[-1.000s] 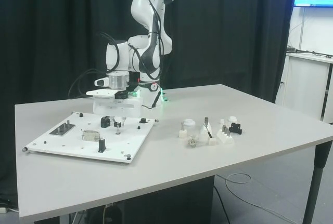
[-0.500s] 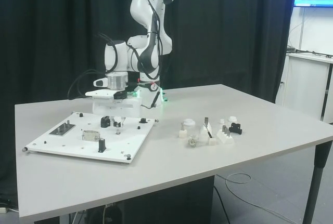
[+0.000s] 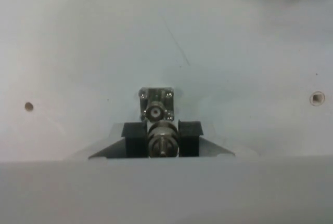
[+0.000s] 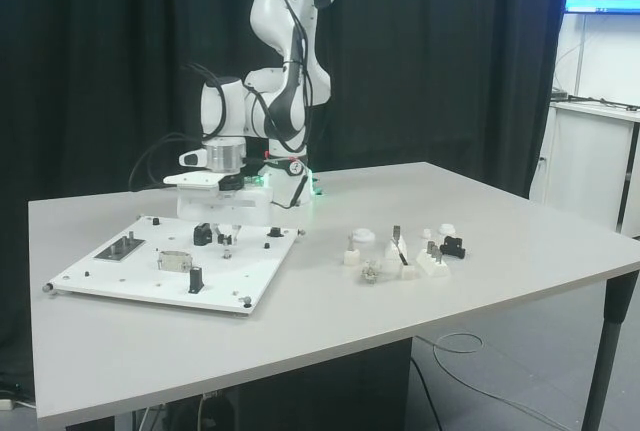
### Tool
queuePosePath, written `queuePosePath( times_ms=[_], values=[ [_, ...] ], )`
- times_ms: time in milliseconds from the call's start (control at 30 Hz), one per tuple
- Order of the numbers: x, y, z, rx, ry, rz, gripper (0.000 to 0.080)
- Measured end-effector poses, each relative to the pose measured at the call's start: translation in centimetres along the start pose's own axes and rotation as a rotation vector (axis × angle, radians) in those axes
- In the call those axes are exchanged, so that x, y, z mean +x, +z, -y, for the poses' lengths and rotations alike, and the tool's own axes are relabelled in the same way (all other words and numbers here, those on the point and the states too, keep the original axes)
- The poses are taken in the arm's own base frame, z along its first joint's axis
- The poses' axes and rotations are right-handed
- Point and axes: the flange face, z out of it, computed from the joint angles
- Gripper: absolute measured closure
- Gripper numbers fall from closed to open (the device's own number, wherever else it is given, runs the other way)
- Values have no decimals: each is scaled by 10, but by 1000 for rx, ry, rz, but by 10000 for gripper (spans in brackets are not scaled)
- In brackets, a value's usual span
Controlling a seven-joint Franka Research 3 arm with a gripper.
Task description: Insert BNC.
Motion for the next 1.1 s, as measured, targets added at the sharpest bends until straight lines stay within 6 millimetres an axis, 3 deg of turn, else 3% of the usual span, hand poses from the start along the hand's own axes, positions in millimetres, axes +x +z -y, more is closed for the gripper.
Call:
queuePosePath(
  times_ms=[1100],
  values=[
    [2, 6, 10, -11, -16, -9, 681]
  ],
)
